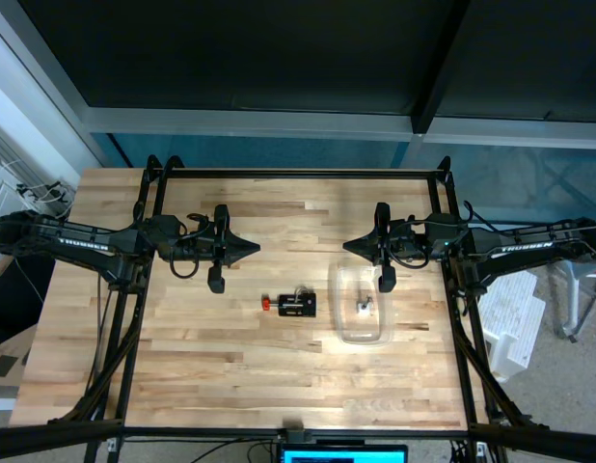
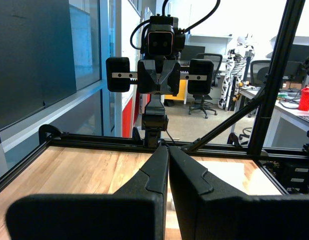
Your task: Pick the rca connector and install on the hub
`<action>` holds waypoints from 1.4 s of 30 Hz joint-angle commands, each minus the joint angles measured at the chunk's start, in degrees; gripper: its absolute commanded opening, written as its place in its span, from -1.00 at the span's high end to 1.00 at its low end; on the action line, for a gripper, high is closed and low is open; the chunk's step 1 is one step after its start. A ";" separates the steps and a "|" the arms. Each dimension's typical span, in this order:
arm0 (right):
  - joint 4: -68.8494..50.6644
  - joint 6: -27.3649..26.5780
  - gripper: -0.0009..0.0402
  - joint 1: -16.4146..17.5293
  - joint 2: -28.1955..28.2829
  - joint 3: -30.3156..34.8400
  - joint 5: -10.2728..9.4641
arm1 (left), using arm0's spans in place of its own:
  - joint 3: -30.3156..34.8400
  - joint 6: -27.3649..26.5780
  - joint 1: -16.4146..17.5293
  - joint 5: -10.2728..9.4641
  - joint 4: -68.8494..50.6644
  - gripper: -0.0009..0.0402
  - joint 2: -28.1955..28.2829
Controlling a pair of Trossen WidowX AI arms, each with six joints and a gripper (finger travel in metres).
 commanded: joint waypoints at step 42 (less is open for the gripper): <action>-62.27 5.92 0.96 8.66 12.26 20.63 -2.91 | 0.02 0.00 0.00 0.02 0.04 0.96 0.02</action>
